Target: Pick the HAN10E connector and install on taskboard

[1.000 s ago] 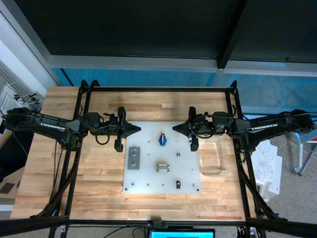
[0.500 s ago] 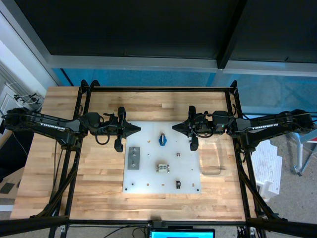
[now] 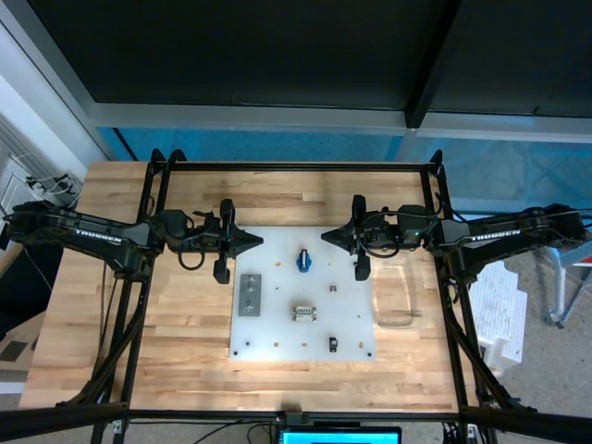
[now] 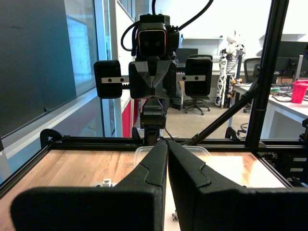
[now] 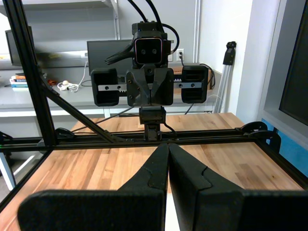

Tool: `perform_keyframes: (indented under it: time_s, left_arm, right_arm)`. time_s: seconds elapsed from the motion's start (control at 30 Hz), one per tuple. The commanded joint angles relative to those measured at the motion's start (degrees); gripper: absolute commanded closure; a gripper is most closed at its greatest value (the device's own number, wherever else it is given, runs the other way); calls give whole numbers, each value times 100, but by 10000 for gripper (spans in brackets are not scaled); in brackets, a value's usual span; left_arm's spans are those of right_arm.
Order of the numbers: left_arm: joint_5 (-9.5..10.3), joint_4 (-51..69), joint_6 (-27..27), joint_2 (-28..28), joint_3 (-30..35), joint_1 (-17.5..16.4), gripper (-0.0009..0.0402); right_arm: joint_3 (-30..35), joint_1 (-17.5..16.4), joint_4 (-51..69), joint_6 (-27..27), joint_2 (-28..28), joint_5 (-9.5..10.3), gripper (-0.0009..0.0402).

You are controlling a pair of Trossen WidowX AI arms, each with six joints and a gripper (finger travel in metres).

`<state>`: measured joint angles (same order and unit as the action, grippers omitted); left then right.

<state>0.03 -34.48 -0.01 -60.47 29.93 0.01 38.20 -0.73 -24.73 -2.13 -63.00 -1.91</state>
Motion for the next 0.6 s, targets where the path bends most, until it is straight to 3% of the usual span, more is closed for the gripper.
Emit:
perform_keyframes:
  time_s: [0.03, 0.6]
  left_arm:
    - [-2, 0, 0, -2, 2, -2, 392]
    - [-2, -2, 0, -2, 2, -2, 392]
  right_arm:
    - [-24, 0, -17, 11, -7, 0, 393]
    - [-24, 0, -44, -208, -7, -7, 393]
